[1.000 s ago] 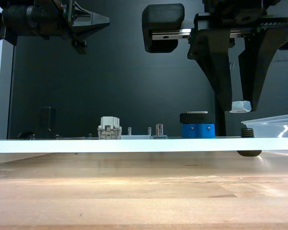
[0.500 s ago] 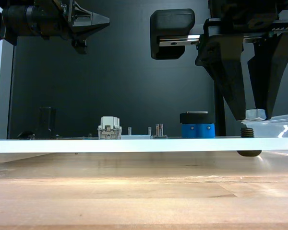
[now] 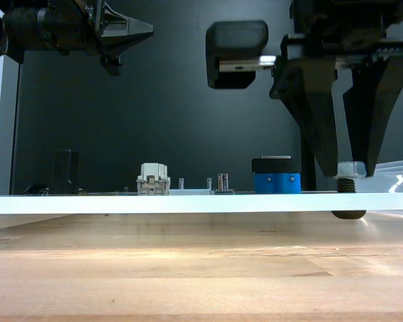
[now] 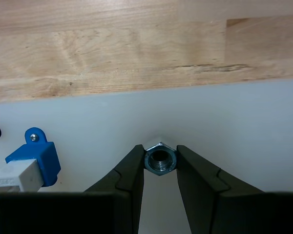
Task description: Pick the M12 fastener and fasten on the M12 threads
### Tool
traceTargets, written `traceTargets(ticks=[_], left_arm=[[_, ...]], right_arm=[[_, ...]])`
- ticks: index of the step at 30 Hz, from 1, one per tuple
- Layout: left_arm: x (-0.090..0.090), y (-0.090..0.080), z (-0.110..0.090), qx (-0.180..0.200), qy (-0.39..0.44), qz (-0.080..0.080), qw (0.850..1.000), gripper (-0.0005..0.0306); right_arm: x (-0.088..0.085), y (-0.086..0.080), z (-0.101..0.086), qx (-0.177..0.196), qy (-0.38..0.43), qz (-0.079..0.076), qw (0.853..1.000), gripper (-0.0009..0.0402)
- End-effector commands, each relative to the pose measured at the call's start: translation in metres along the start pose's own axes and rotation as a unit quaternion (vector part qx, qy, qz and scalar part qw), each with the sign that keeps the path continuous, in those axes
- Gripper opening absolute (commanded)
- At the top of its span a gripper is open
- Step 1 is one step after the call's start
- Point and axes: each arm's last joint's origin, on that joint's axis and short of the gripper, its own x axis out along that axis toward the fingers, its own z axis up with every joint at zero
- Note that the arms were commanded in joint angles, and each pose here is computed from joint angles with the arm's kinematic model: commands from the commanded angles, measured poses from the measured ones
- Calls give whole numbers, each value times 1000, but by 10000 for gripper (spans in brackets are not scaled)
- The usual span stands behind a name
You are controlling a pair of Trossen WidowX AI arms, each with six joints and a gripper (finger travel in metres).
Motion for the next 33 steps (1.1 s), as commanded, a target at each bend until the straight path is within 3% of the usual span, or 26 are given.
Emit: traceTargets(ticks=[1, 8, 13, 21, 28, 33], left_arm=[[0, 0, 0, 0, 0, 0, 1000, 0], [0, 0, 0, 0, 0, 0, 1000, 0], [0, 0, 0, 0, 0, 0, 1000, 0], [0, 0, 0, 0, 0, 0, 1000, 0], [0, 0, 0, 0, 0, 0, 1000, 0], [0, 0, 0, 0, 0, 0, 1000, 0]], right_arm=[[3, 1, -1, 1, 3, 4, 1000, 2], [5, 0, -1, 1, -2, -3, 1000, 2], [14, -2, -1, 6, 4, 5, 1000, 2], [14, -2, -1, 15, 4, 6, 1000, 2], [11, -1, -2, 85, 4, 5, 996, 2], [10, -1, -2, 191, 4, 4, 982, 2]])
